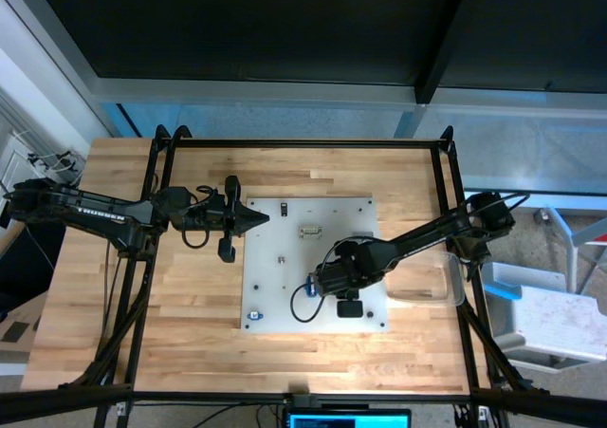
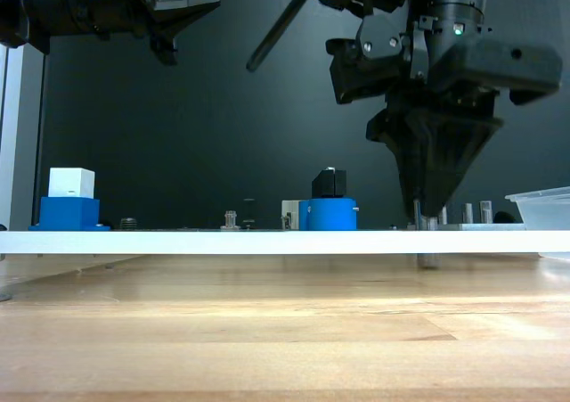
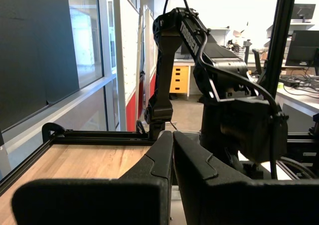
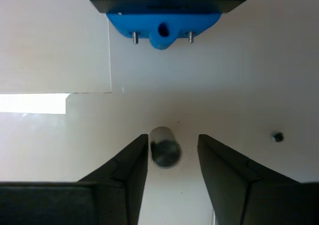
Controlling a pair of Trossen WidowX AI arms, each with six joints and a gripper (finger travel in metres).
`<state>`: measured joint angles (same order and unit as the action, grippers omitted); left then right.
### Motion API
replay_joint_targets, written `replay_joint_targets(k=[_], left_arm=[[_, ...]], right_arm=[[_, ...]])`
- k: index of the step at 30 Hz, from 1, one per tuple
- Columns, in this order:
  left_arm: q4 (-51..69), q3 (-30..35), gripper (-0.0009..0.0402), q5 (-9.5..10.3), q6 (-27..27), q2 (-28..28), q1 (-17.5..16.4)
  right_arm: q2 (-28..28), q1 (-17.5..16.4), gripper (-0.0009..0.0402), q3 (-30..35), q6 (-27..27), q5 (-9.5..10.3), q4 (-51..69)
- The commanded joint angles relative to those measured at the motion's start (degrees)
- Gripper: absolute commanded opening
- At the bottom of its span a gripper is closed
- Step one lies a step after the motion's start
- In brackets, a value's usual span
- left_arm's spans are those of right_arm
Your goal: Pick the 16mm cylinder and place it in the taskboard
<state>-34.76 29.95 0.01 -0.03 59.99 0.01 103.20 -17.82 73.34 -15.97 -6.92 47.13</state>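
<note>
The 16mm cylinder (image 4: 164, 146) is a short grey metal pin standing upright in the white taskboard (image 4: 249, 85). My right gripper (image 4: 173, 150) points straight down over it, open. One finger sits close against the pin and the other stands apart from it. From table height the pin (image 2: 418, 213) shows just under the right gripper (image 2: 426, 208), and its end pokes out below the taskboard (image 2: 223, 241). From above, the right gripper (image 1: 332, 278) is over the taskboard (image 1: 285, 295). My left gripper (image 1: 256, 217) hangs shut and empty at the board's left edge, high above the table.
A clear plastic tray (image 1: 432, 281) lies right of the board under the right arm. On the board stand a blue knob with a black top (image 2: 331, 213), a blue block with a white cube (image 2: 69, 201) and several small pins (image 2: 476, 211). A black frame rings the table.
</note>
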Motion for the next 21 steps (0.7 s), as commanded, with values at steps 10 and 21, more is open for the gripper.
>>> replay_joint_targets(k=[10, 21], left_arm=[[0.0, 0.0, 0.0000, 0.00, 0.0, 0.0, 0.0], [0.0, 0.0, 0.0000, 0.00, 0.0, 0.0, 0.0]], right_arm=[[-5.0, -0.3, 0.0193, 0.1, 0.0, 1.01, 2.8], [-10.8, -0.3, 0.0192, 0.1, -0.2, 0.96, 3.9]])
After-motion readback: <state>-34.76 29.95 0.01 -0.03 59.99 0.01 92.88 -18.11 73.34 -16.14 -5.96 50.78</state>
